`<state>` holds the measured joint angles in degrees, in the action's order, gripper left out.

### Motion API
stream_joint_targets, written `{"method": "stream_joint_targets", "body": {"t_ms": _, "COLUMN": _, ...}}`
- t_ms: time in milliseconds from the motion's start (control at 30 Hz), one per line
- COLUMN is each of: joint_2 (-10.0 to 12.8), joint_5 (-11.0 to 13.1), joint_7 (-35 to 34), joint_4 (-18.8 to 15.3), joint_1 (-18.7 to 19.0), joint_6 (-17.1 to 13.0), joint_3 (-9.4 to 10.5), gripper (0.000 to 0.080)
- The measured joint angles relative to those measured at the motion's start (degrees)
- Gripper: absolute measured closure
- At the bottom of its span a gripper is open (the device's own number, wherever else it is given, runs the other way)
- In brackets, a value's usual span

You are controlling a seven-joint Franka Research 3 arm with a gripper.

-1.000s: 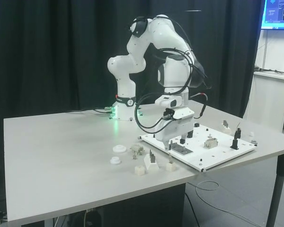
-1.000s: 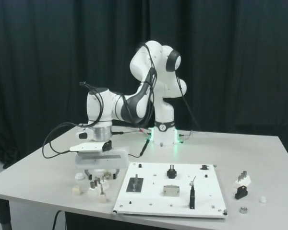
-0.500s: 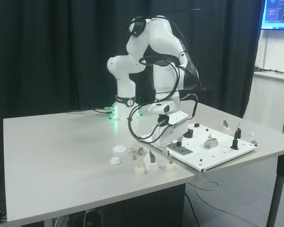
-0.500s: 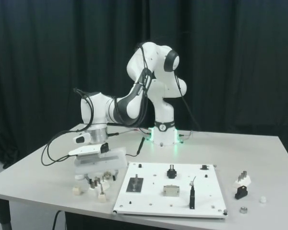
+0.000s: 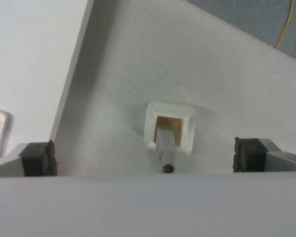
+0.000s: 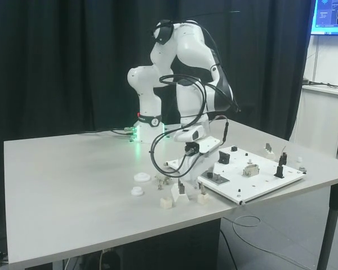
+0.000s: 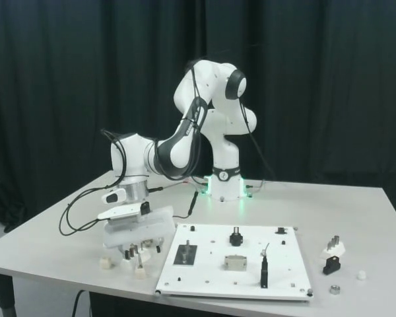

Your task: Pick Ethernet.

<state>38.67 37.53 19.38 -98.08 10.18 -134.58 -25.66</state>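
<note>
In the wrist view a small white holder sits on the grey table with a grey plug standing in it, its black tip towards the camera. This looks like the Ethernet part. My gripper is open above it. One black fingertip shows on each side, and neither touches the holder. In the room views the gripper hangs low over a cluster of small holders beside the white board. From there I cannot tell which holder lies under it.
The white board with mounted black and grey parts lies close beside the gripper. More white pieces lie by the cluster. Loose parts sit past the board's far side. The table's front edge is near.
The arm has swung off the white board and come down over the cluster of small holders beside it. The gripper has turned about its wrist on the way.
</note>
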Motion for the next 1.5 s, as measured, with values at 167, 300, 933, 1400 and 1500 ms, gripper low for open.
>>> {"method": "stream_joint_targets", "body": {"t_ms": 167, "joint_2": 0.06, "joint_5": 1.51, "joint_7": 1.77, "joint_4": -1.0, "joint_1": 0.06, "joint_6": -1.08, "joint_3": 0.11, "gripper": 0.0003}}
{"method": "stream_joint_targets", "body": {"t_ms": 300, "joint_2": 0.13, "joint_5": 2.61, "joint_7": 2.76, "joint_4": -1.45, "joint_1": 0.06, "joint_6": -1.56, "joint_3": 0.23, "gripper": 0.0003}}
{"method": "stream_joint_targets", "body": {"t_ms": 933, "joint_2": 0.31, "joint_5": 6.1, "joint_7": 5.8, "joint_4": -2.51, "joint_1": 0.1, "joint_6": -3.91, "joint_3": 0.53, "gripper": 0.0003}}
{"method": "stream_joint_targets", "body": {"t_ms": 1400, "joint_2": 0.35, "joint_5": 7.09, "joint_7": 5.8, "joint_4": -2.51, "joint_1": 0.1, "joint_6": -4.54, "joint_3": 0.46, "gripper": 0.0456}}
{"method": "stream_joint_targets", "body": {"t_ms": 1500, "joint_2": 0.37, "joint_5": 7.09, "joint_7": 5.8, "joint_4": -2.51, "joint_1": 0.08, "joint_6": -4.67, "joint_3": 0.45, "gripper": 0.0456}}
